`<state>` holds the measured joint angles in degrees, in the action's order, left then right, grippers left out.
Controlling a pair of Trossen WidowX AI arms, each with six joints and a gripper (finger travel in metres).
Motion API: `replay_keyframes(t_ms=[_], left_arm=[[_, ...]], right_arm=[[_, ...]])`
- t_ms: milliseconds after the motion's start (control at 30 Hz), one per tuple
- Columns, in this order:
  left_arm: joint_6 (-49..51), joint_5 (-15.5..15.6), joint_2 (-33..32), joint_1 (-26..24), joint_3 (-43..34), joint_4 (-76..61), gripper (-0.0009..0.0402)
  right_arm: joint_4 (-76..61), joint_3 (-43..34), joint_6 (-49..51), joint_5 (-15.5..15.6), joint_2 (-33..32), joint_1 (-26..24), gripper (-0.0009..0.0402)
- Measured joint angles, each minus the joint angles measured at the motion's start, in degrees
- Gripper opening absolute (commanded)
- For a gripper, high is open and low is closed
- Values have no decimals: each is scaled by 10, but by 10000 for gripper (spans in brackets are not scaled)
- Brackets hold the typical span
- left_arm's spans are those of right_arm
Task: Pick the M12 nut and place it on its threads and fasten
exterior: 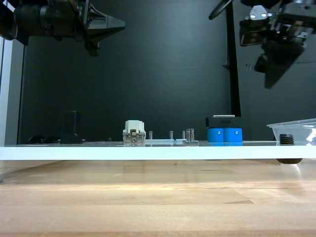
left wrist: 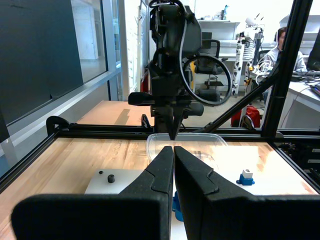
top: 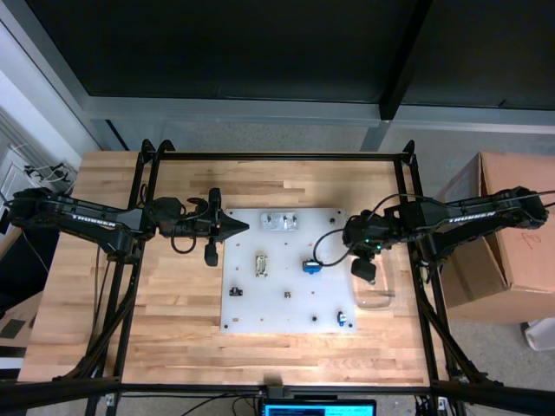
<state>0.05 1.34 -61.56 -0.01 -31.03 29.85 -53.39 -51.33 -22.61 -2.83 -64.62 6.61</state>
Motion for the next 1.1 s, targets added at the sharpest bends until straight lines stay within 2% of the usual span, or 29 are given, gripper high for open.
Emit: replay_keyframes(t_ms=[167,367,700,900,1100], left_arm=[[0,0,0,0,0,0,0],[0,0,0,0,0,0,0],[0,0,0,0,0,0,0],[0,0,0,0,0,0,0],[0,0,0,0,0,0,0]], right_arm=[[-88,0,4,6,0,19,0],[-176,1,146,44,0,28,0],[-183,2,323,45,-10,34,0],[-166,2,316,46,-24,40,0],[-147,2,189,60,-50,74,0]])
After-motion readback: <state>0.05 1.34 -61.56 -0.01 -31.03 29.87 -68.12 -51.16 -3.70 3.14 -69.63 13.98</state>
